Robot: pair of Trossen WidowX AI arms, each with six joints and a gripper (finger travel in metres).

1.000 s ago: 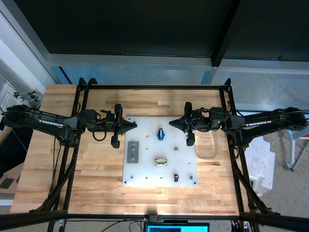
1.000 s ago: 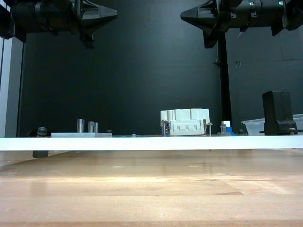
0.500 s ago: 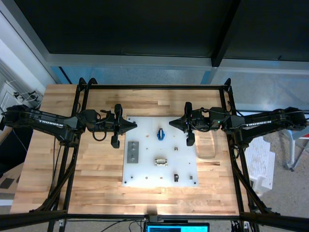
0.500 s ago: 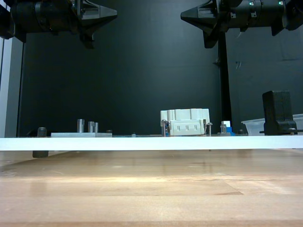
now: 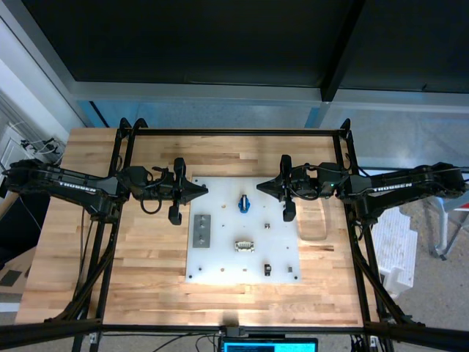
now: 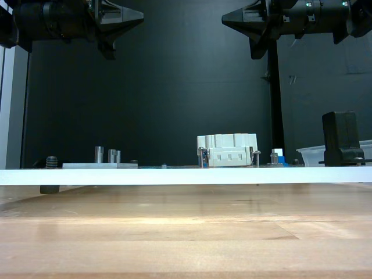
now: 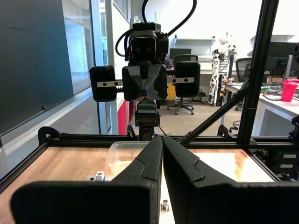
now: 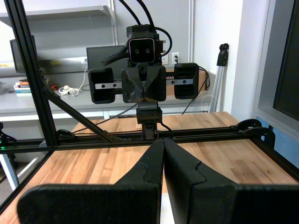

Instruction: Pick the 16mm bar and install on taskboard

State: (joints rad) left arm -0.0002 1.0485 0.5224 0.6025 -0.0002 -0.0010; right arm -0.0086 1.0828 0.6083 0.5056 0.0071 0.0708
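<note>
Pincers of both arms hang high over the far part of the taskboard [image 5: 220,265]. The left pincer [image 5: 202,189] is above the board's 10 to 11 o'clock corner, tips pointing toward 3 o'clock. The right pincer [image 5: 261,188] is above the far edge near 1 o'clock, tips pointing toward 9 o'clock. In each wrist view the two fingers are pressed together with nothing between them.

The white board lies flat on the wooden counter [image 5: 146,253]. Near to far it bears:
- a small black part [image 5: 268,269] at 5 o'clock;
- a silver connector [image 5: 245,246] just nearer than centre;
- a grey metal block [image 5: 200,229] at 9 o'clock, long axis running 12 to 6;
- the 16mm bar [image 5: 268,225], a tiny silvery peg at 1 to 2 o'clock of the silver connector, apart from it and well below both pincers;
- a blue connector [image 5: 244,203] at 12 o'clock.

From above the bar shows only as a dot. The low view suggests a short upright stub, too small to be sure.
</note>
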